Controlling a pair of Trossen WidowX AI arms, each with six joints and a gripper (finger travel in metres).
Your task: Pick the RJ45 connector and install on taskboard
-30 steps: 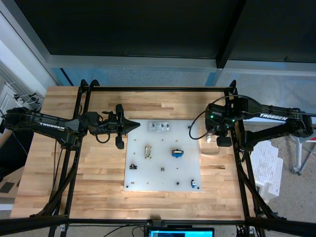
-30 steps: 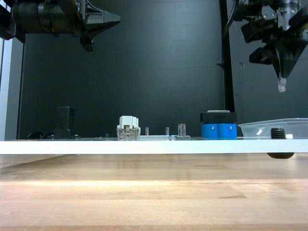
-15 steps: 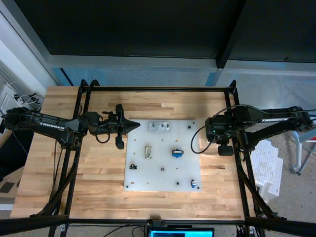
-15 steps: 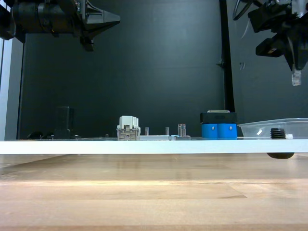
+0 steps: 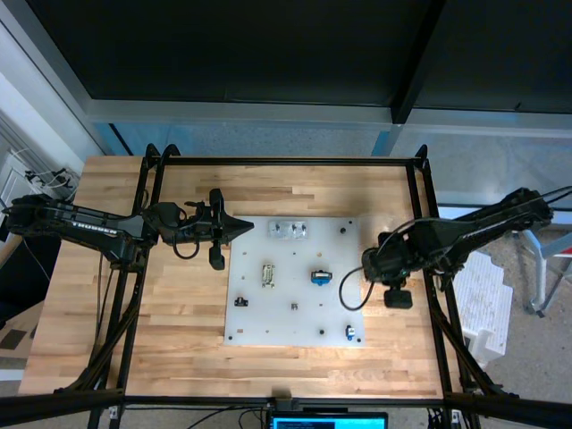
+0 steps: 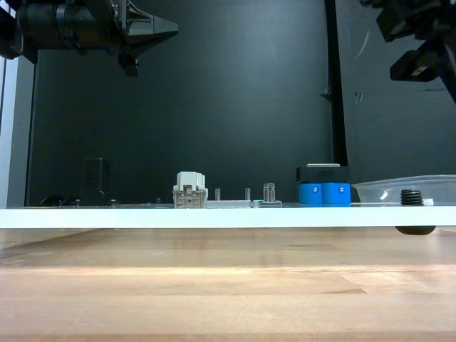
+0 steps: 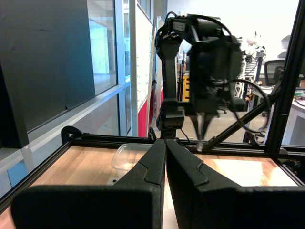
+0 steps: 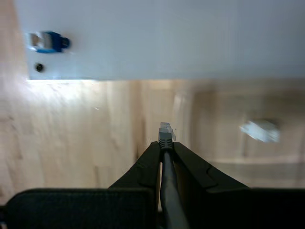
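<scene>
RJ45 connector (image 8: 165,129), pinched by right gripper (image 8: 164,143), has been carried from tray (image 6: 377,187) to taskboard (image 5: 268,317) 3 o'clock edge; insertion pending. Left gripper (image 5: 234,230) parked at 10 o'clock, pressed together.

Left claw (image 5: 248,229) high at taskboard's (image 5: 295,326) left edge, right claw (image 8: 165,144) at its right, low fittings (image 6: 324,192) between

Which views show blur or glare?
Right wrist view: the RJ45 connector in the shut right tool, above the wood beside the taskboard, is sharp, the wood blurred, with glare along the board's edge. Left wrist view: the shut left tool, high by the board's left edge, is sharp; the right arm is smeared.
</scene>
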